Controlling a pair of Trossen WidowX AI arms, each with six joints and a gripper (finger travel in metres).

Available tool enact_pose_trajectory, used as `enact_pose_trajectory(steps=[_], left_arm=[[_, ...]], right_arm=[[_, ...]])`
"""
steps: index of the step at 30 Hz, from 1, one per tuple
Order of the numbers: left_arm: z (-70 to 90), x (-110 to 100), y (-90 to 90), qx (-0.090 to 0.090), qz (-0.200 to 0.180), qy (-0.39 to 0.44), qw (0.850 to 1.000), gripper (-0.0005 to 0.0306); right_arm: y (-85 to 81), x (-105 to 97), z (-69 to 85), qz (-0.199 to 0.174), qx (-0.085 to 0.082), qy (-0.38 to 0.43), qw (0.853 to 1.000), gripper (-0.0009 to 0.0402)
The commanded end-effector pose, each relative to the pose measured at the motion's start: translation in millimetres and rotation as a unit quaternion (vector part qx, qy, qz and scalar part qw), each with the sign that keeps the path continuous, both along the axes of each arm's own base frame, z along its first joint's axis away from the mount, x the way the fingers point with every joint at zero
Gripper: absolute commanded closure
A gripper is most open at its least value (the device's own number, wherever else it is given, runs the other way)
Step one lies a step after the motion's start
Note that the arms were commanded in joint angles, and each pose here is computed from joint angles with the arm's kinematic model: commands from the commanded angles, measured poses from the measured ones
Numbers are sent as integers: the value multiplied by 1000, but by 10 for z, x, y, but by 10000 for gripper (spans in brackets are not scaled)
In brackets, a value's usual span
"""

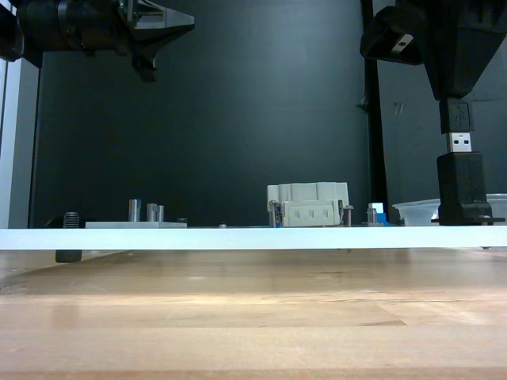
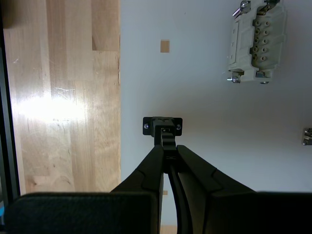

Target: Pick the USB connector and install on taskboard

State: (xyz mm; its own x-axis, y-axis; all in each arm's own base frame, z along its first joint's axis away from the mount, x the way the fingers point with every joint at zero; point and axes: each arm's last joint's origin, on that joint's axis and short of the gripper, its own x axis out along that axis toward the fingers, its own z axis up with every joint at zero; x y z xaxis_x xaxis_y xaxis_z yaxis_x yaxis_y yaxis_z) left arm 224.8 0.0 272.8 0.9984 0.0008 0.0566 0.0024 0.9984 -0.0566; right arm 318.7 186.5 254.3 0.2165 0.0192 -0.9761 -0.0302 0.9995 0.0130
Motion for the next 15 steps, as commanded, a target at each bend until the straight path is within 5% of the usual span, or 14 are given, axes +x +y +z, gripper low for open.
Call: enact_pose_trajectory(steps=[1,15], left_arm=[[0,0,0,0,0,0,1000,300],[0,0,1,0,0,0,1000,300]], right_arm=[[0,2,-8,1,-2,0,1000,393],[0,3,-28,4,-1,-1,1000,393]])
